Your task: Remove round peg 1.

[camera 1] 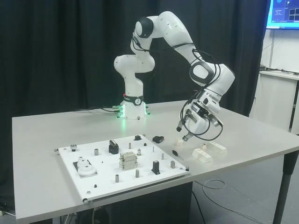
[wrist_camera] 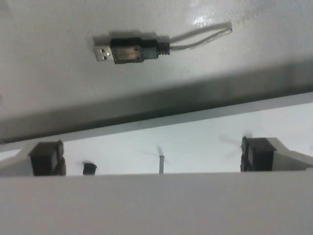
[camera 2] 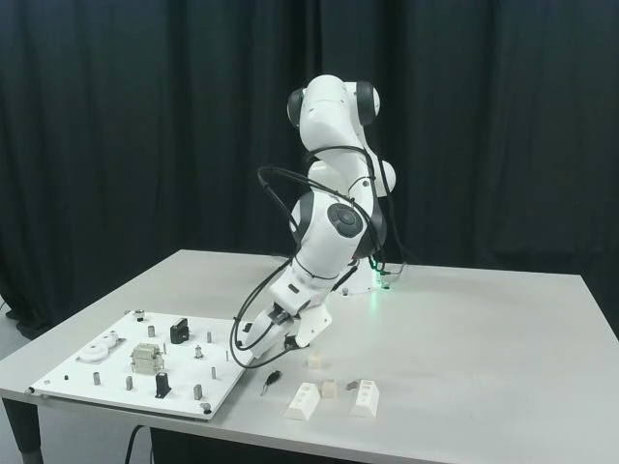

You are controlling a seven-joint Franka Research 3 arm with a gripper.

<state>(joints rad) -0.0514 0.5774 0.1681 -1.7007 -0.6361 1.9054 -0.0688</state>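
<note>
- Your gripper (wrist_camera: 151, 157) is wide open and holds nothing. The wrist view shows its blocky black fingertips (wrist_camera: 47, 157) far apart. It hangs above the table (camera 1: 42, 130), just beside the board (camera 1: 140, 184).
- The small, grey, cylindrical pegs (camera 1: 96, 151) stand upright in the flat white board. You cannot tell which one is round peg 1.
- Only the wrist view shows the plug (wrist_camera: 128, 49) clearly, with its black housing, metal tip and short cable stub.
- Only the room views show the white blocks (camera 2: 302, 399) lying near the table's edge.
</note>
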